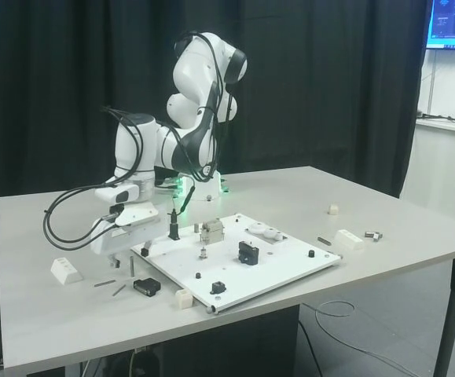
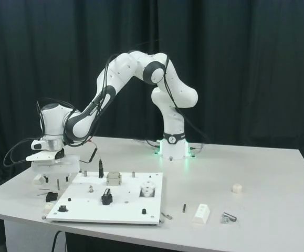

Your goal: Remove BNC.

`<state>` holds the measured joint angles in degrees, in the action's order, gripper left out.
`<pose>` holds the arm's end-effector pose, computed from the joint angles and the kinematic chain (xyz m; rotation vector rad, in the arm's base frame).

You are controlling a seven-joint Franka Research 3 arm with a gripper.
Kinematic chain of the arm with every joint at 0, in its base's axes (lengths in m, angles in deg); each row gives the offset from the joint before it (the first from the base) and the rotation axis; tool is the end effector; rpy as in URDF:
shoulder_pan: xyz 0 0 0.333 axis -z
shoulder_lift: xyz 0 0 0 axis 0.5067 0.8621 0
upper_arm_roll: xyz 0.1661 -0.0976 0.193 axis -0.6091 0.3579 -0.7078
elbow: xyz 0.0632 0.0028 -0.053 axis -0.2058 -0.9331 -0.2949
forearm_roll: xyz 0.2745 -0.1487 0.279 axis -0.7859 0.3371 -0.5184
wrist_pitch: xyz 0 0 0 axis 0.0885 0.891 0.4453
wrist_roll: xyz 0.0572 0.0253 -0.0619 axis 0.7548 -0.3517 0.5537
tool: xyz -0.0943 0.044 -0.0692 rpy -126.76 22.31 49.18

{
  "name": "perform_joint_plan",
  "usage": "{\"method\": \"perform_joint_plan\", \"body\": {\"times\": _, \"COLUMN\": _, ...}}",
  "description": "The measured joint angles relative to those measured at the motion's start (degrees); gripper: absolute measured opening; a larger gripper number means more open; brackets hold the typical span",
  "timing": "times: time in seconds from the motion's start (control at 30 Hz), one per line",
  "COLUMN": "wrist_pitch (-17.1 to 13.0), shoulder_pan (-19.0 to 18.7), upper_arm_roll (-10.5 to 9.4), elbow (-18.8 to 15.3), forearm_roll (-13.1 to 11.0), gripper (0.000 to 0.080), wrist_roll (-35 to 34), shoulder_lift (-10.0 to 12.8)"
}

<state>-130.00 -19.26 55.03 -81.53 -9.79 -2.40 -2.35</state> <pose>0.5188 -0.4247 0.1454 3.0145 -0.5591 -0.0541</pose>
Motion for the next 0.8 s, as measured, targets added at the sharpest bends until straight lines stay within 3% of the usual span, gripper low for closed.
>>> {"method": "perform_joint_plan", "body": {"times": 0.17, "wrist_pitch": 0.62, "shoulder_pan": 0.07, "upper_arm_roll": 0.0, "elbow": 0.44, "forearm_roll": 0.0, "gripper": 0.0717, "wrist_roll": 0.0, "shoulder_lift": 0.01}}
{"method": "perform_joint_plan", "body": {"times": 0.2, "wrist_pitch": 0.72, "shoulder_pan": 0.09, "upper_arm_roll": 0.0, "elbow": 0.53, "forearm_roll": 0.0, "gripper": 0.0787, "wrist_roll": 0.0, "shoulder_lift": 0.01}}
{"method": "perform_joint_plan", "body": {"times": 0.8, "wrist_pitch": 2.68, "shoulder_pan": 0.33, "upper_arm_roll": 0.0, "elbow": 2.03, "forearm_roll": 0.0, "gripper": 0.08, "wrist_roll": -0.01, "shoulder_lift": 0.01}}
